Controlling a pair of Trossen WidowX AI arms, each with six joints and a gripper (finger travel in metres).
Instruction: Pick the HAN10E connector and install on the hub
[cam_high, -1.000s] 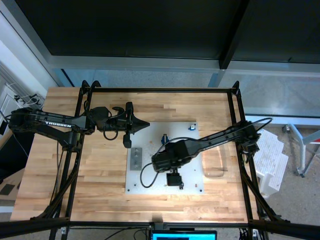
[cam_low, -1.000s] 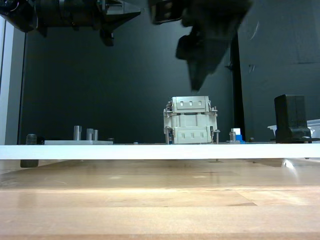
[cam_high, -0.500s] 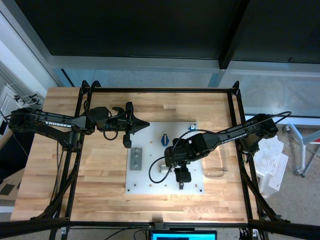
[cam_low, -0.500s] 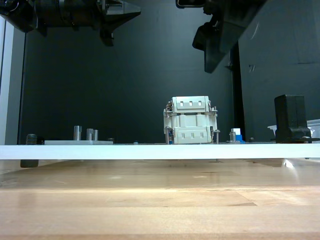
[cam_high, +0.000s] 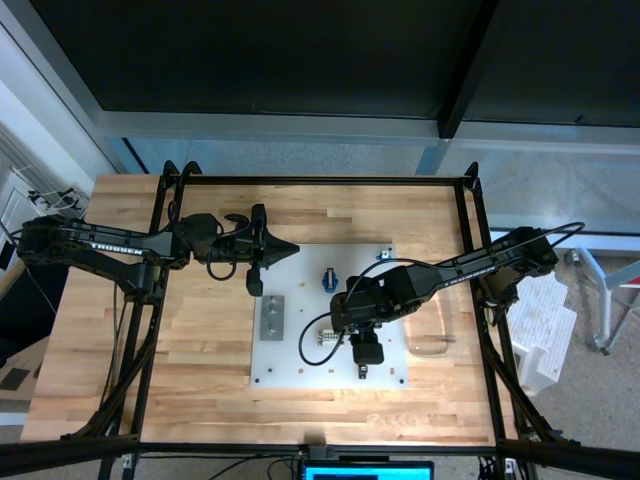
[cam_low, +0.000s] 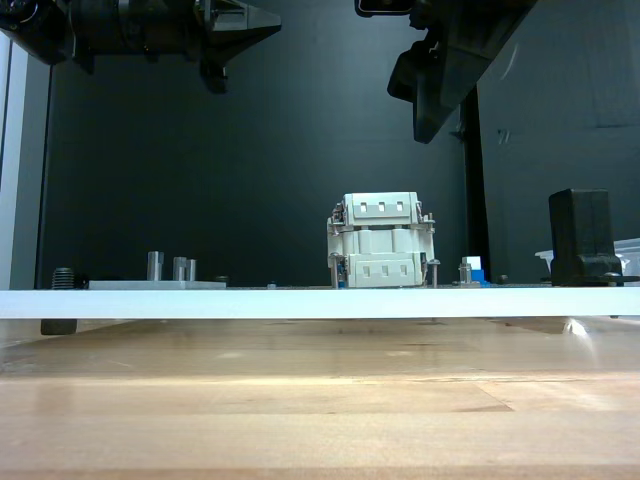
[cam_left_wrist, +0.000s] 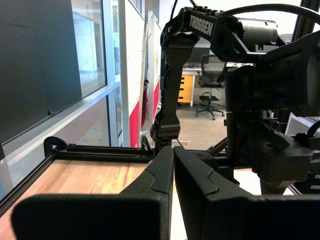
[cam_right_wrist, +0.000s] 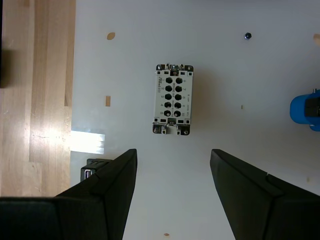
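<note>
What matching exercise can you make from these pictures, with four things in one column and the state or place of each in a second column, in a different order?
Column one:
1. HAN10E connector
2. left claw
3. right claw
4. grey metal block

Column two:
A. open, holding nothing, raised above the white board
B. shut, raised near the board's far left corner
C. stacked on top of the hub
D. lying flat on the board, on the left arm's side of the connector

Pairs: 1-C, 2-B, 3-A, 4-D.
</note>
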